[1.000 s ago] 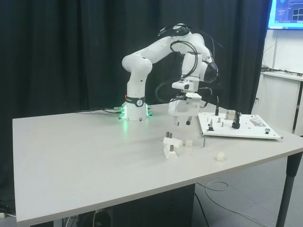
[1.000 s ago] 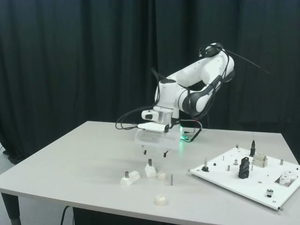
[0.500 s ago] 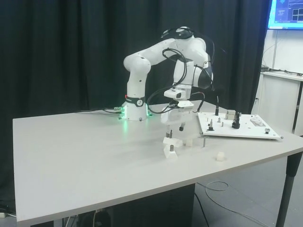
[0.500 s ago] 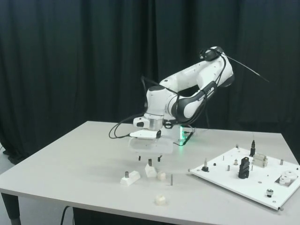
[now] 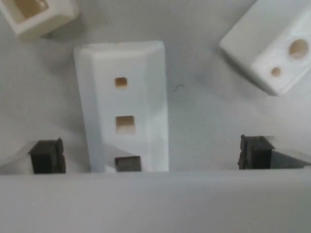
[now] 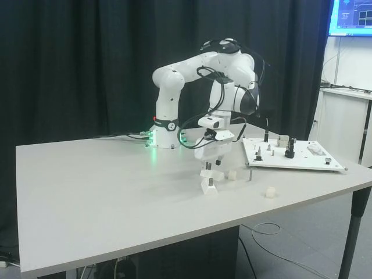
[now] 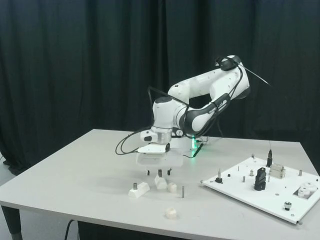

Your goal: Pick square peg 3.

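In the wrist view, a white holder block (image 5: 124, 104) shows three square holes in a row. A dark grey square peg (image 5: 127, 163) stands in the hole nearest the hand. My gripper (image 5: 151, 154) is open, with one black fingertip (image 5: 47, 156) on each side of the block and neither touching it. From the room, the gripper (image 7: 159, 172) hangs low over this block (image 7: 161, 182), just above the table. The first room view shows the gripper (image 6: 213, 164) above the pair of white blocks (image 6: 208, 185).
A second white block (image 7: 138, 190) carries its own peg beside the first. A small white cube (image 7: 172, 187), a thin upright pin (image 7: 183, 192) and another white cube (image 7: 171, 213) lie close by. A white assembly board (image 7: 272, 196) with several fixtures lies to the side.
The arm has swung away from the board and come down. The gripper has gone from hanging above the table to straddling the peg's block.
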You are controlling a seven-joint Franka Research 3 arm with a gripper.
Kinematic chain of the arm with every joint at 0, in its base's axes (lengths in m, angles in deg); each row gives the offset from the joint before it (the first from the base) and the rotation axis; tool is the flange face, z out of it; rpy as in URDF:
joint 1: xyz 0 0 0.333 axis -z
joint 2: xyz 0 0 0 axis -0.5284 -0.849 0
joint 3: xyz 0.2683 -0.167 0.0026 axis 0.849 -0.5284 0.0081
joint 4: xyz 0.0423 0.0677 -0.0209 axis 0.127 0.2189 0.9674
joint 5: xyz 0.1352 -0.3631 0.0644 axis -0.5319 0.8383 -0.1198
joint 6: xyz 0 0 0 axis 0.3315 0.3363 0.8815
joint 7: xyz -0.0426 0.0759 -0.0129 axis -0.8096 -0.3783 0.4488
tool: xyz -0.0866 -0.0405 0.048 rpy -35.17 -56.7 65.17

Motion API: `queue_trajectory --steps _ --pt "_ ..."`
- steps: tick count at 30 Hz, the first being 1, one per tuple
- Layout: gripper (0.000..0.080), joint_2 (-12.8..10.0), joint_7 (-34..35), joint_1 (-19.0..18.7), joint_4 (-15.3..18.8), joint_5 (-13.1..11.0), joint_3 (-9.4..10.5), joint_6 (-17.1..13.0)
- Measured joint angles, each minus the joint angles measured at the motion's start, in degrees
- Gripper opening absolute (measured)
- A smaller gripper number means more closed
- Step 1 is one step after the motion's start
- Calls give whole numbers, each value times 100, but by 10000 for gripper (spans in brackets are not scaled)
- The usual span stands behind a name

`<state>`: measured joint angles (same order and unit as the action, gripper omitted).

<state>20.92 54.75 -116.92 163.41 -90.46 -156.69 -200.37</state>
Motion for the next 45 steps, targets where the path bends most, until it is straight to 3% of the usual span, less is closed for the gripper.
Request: queue_trajectory --steps 14,29,30,35,36,41,42,45 --pt "800 -19 -46 16 52 -3 209 11" --pt "800 -33 -85 -7 177 -3 132 151" --pt "704 -33 -85 -15 183 -3 109 176" --pt "704 -33 -85 -43 190 -3 -3 298" --pt "518 -33 -85 -48 191 -3 -27 322" --pt "518 -33 -84 -70 195 -3 -113 394" --pt "358 -33 -83 -75 196 -3 -123 398" --pt "358 -33 -81 -86 201 -3 -147 406"
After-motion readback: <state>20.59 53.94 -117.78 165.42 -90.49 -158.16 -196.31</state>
